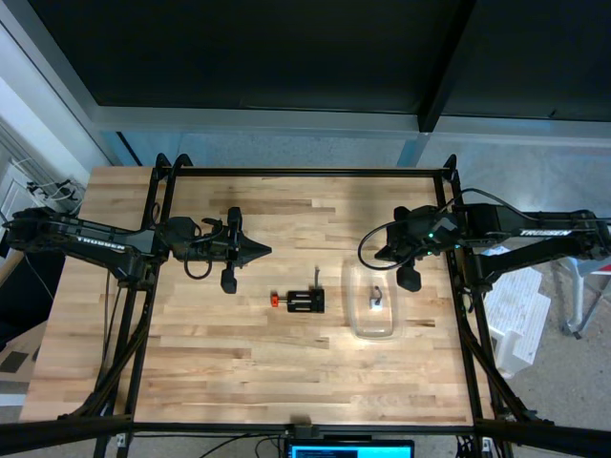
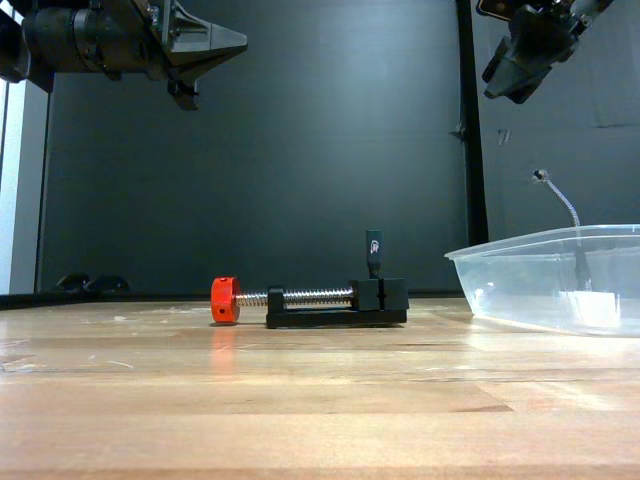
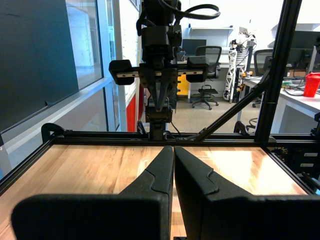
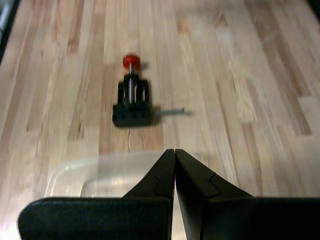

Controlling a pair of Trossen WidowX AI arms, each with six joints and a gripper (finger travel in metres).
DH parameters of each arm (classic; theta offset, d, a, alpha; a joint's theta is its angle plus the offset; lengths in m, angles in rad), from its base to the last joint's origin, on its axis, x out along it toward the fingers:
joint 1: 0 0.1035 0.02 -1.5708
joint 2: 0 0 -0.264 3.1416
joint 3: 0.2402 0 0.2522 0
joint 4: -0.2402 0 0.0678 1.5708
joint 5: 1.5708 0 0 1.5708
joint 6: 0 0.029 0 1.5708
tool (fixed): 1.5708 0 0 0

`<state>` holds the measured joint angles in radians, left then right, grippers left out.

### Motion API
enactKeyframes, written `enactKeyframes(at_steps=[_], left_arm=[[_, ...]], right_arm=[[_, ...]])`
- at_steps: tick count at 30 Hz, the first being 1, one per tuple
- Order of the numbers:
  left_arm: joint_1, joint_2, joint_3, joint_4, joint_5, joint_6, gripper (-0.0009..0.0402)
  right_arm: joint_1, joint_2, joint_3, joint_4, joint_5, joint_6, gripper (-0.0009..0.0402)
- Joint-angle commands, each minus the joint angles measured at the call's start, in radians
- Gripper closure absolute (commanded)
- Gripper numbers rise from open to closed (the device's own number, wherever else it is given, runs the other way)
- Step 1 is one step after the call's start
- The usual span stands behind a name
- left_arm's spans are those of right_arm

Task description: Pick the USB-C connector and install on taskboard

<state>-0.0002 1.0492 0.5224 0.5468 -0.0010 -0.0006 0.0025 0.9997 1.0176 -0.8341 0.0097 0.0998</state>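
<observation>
The taskboard [image 1: 304,301] is a small black block with a red-orange knob [image 1: 274,300], lying mid-table; it also shows at table height [image 2: 335,300] and under the right wrist [image 4: 131,102]. A tiny dark curved piece, the USB-C connector [image 1: 374,292], lies inside the clear tray [image 1: 357,320] beside a small white block [image 1: 378,306]. My left gripper [image 1: 262,250] hovers high to the left of the board, fingers shut on nothing [image 3: 173,148]. Above the tray's far side, my right gripper [image 1: 379,255] hangs shut and empty [image 4: 174,150].
The clear tray [image 2: 500,290] stands just right of the taskboard. A thin grey curved stalk [image 2: 562,205] rises from it. A black frame [image 1: 305,173] borders the wooden table. Both arms hang well above the tabletop in the low view.
</observation>
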Motion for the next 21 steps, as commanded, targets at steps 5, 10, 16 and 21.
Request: enactKeyframes(at_steps=[5, 10, 16, 21], left_arm=[[0.000, 0.000, 0.000, 0.000, 0.000, 0.000, 0.0393], [0.000, 0.000, 0.000, 0.000, 0.000, 0.000, 0.0393], [0.000, 0.000, 0.000, 0.000, 0.000, 0.000, 0.0393], [0.000, 0.000, 0.000, 0.000, 0.000, 0.000, 0.0393]], right_arm=[[0.018, 0.097, 0.089, -0.190, -0.037, -0.001, 0.0393], [0.033, 0.159, 0.129, -0.278, -0.038, -0.003, 0.0393], [0.049, 0.220, 0.163, -0.362, -0.037, 0.023, 0.0391], [0.078, 0.254, 0.167, -0.366, -0.030, 0.027, 0.0368]])
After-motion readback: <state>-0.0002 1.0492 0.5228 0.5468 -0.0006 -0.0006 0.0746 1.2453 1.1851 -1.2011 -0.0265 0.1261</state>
